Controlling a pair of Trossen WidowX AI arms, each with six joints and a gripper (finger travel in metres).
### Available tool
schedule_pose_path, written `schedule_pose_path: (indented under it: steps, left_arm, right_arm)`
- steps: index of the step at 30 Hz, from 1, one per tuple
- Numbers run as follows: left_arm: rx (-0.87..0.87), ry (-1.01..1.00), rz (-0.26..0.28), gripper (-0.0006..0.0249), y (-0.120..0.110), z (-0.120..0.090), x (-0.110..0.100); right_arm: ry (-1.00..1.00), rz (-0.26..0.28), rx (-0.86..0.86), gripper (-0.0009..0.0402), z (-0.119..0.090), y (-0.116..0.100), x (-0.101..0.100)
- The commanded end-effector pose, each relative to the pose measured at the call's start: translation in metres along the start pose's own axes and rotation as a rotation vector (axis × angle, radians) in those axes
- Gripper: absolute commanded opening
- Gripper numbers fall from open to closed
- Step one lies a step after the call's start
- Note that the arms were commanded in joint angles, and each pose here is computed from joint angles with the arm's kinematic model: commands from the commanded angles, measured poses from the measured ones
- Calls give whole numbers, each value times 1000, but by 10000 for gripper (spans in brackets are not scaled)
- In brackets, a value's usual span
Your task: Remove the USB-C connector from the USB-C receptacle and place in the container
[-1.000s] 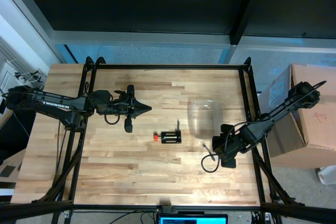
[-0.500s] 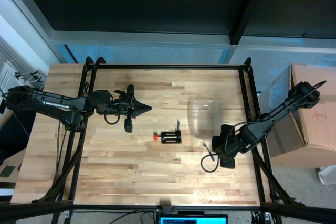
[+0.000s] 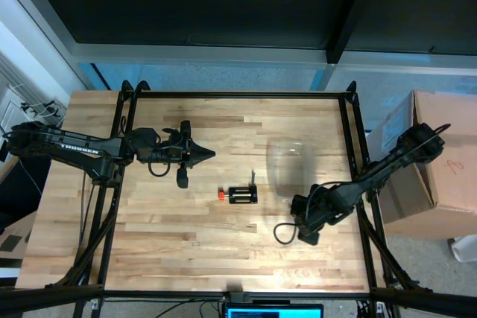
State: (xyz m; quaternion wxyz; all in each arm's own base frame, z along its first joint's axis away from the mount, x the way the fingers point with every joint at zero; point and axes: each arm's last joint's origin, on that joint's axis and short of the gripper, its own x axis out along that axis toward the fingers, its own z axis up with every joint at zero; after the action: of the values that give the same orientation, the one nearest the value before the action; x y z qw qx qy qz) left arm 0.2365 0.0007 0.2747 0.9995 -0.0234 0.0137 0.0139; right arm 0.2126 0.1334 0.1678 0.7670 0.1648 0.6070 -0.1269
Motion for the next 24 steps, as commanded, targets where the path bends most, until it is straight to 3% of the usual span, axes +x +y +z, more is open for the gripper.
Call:
schedule_pose_path:
  steps: [1, 12, 16, 24]
  left_arm:
    - [0, -1, 0, 0, 0, 0, 0]
    - [0, -1, 0, 0, 0, 0, 0]
    - [0, -1, 0, 0, 0, 0, 0]
    - [0, -1, 0, 0, 0, 0, 0]
  right_arm:
    - [-25, -28, 68, 242, 9, 3, 3]
    - [-16, -91, 214, 242, 26, 1, 24]
    - [-30, -84, 226, 241, 30, 1, 28]
    - [-56, -85, 237, 182, 33, 0, 29]
